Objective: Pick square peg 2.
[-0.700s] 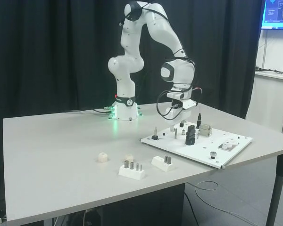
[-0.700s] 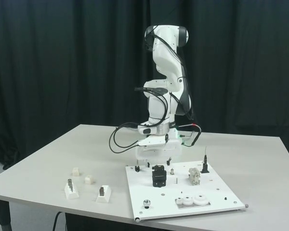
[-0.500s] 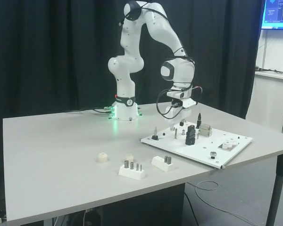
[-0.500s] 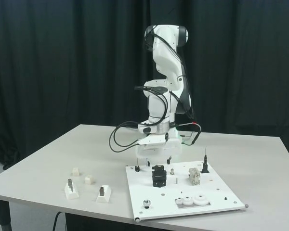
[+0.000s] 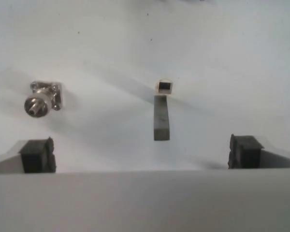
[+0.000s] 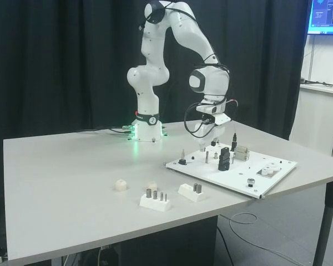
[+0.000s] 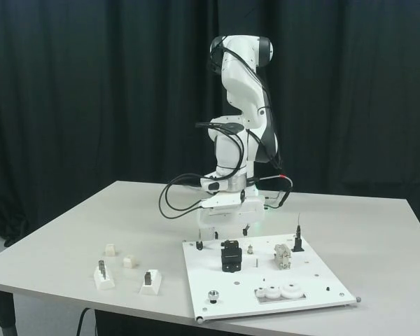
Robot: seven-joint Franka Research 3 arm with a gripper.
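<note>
A slim grey square peg [image 5: 161, 118] stands upright on the white board [image 5: 222, 58], its square top [image 5: 165, 86] facing the wrist camera. My gripper [image 5: 141, 152] hangs above the board, open and empty. Its two black fingertips [image 5: 37, 154] are spread wide, one on each side of the peg and well above it. In the first room view the gripper [image 6: 210, 145] hovers over the far part of the board [image 6: 266, 185]. In the second room view it [image 7: 228, 234] is above the board's [image 7: 308, 287] back edge, with a thin peg [image 7: 256, 263] just in front.
A metal threaded connector [image 5: 41, 96] sits on the board close to the peg. A black block [image 6: 224, 159], a thin upright probe [image 7: 297, 238] and white gears [image 7: 280, 291] also stand on the board. Two white peg holders [image 6: 155, 199] and small white cubes [image 6: 120, 185] lie on the grey table.
The arm has lifted the gripper a little higher above the board. Nothing on the board or table has moved.
</note>
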